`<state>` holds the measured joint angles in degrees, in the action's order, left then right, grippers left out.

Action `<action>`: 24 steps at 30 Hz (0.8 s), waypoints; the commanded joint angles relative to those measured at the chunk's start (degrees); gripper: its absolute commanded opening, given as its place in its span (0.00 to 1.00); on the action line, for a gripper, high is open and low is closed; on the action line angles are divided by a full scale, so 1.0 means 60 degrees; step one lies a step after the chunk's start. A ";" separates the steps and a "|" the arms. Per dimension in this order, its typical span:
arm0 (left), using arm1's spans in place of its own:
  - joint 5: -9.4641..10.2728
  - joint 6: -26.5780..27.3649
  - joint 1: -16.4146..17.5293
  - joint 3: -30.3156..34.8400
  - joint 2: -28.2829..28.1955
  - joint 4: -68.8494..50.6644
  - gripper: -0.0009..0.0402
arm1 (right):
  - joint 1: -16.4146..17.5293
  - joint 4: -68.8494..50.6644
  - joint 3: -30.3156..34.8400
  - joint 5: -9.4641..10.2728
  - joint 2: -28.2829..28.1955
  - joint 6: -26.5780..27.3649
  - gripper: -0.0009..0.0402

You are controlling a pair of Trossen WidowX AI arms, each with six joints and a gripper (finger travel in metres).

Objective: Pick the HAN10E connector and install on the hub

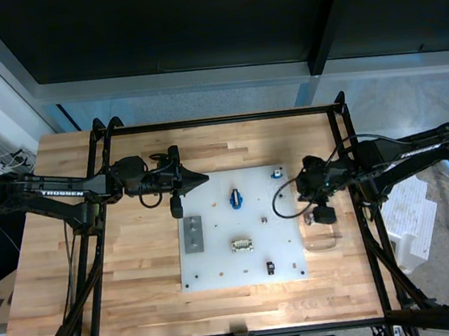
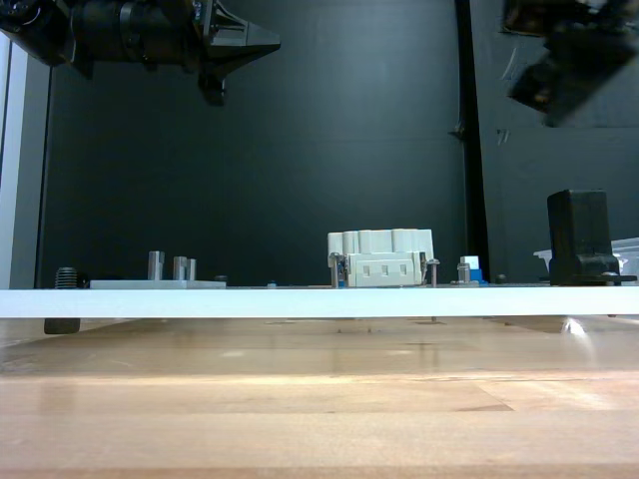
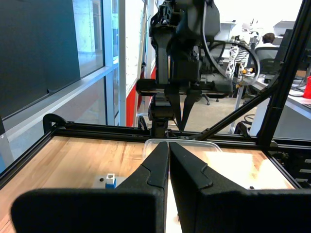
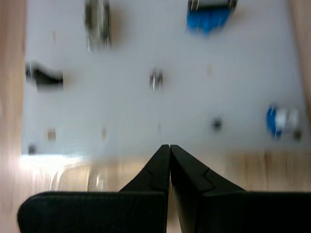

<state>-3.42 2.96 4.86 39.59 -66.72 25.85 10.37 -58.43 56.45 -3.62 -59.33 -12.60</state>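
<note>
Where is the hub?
Low view: the hub stands right of the grey block. Left gripper at the plate's far-left corner, right gripper by its right edge.

High: overhead, down onto white plate (image 1: 213, 214).
Low: tabletop level, near plate's edge.
Left wrist: level, past fingertips of left gripper (image 3: 168, 144).
Right wrist: downward; plate beyond fingertips of right gripper (image 4: 169, 146).

Wooden plank table (image 1: 137, 259), pale butcher-block top, with a black frame (image 1: 219, 121) rising from it and running along the far side and down both flanks. Lying directly on the top are a square white plate (image 1: 220, 270) at the middle and a clear plastic tray (image 1: 324, 244) just beside the plate's right edge. The left gripper (image 1: 201, 177) hangs above the plate's far left corner with its fingers pressed together; the right gripper (image 1: 325, 215) hangs above where plate meets tray, fingers likewise together.
</note>
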 commanded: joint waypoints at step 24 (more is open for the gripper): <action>0.0000 -0.0004 0.0004 0.0000 -0.0004 0.0004 0.02 | 0.1574 -0.1814 -0.0335 -0.0484 -0.1304 -0.1060 0.51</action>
<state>-3.42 2.94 4.86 39.57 -66.72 25.82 19.68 -69.69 55.02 -6.63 -66.92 -18.20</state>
